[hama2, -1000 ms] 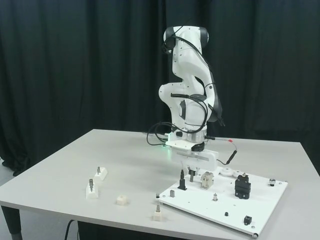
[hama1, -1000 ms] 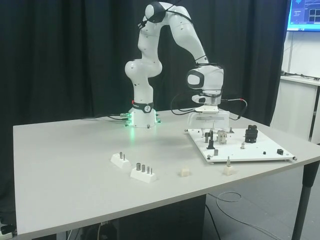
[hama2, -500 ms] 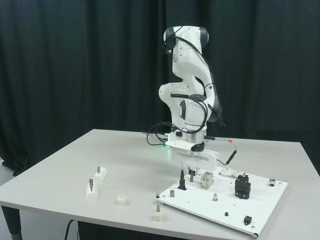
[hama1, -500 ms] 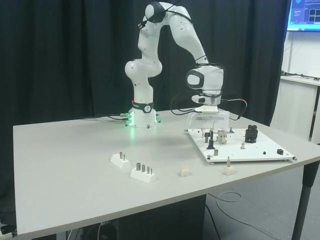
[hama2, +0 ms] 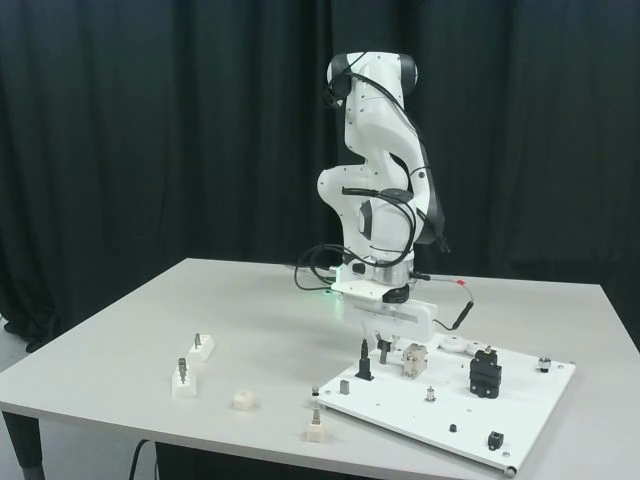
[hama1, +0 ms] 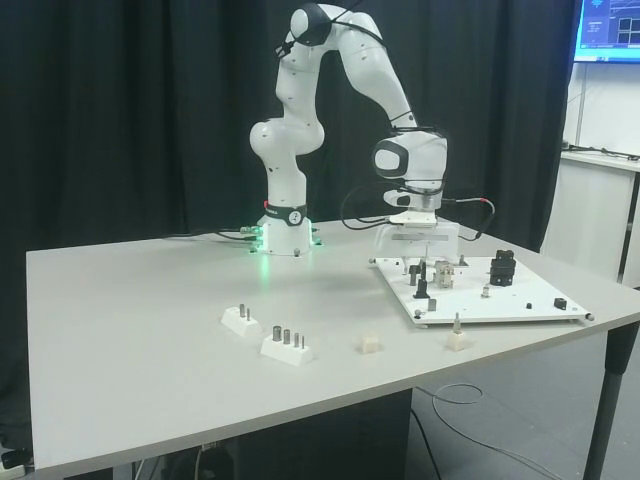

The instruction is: Insert square peg 3.

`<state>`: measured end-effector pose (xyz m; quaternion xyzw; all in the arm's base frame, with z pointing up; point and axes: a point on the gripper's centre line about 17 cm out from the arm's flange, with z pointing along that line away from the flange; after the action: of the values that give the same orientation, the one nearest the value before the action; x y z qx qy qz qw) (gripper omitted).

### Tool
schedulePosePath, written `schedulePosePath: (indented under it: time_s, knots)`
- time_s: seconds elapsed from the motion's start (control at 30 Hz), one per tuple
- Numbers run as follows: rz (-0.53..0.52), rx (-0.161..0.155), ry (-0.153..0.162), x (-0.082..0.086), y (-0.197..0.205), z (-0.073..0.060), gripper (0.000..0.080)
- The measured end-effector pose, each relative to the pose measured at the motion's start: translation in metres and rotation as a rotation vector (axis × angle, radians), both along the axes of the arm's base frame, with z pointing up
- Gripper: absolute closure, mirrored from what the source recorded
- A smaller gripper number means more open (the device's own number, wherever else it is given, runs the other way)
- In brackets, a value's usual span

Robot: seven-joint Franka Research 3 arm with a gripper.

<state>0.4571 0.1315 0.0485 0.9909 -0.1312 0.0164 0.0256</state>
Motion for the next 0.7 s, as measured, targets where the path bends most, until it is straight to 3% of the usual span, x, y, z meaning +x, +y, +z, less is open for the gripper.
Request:
schedulePosePath:
  time_s: [0.3, 0.7]
  knots:
    - [0.018, -0.004, 0.001, -0.0002, -0.0001, 0.0002, 0.0689]
    - [0.129, -0.013, 0.013, -0.0023, -0.0010, 0.0004, 0.0689]
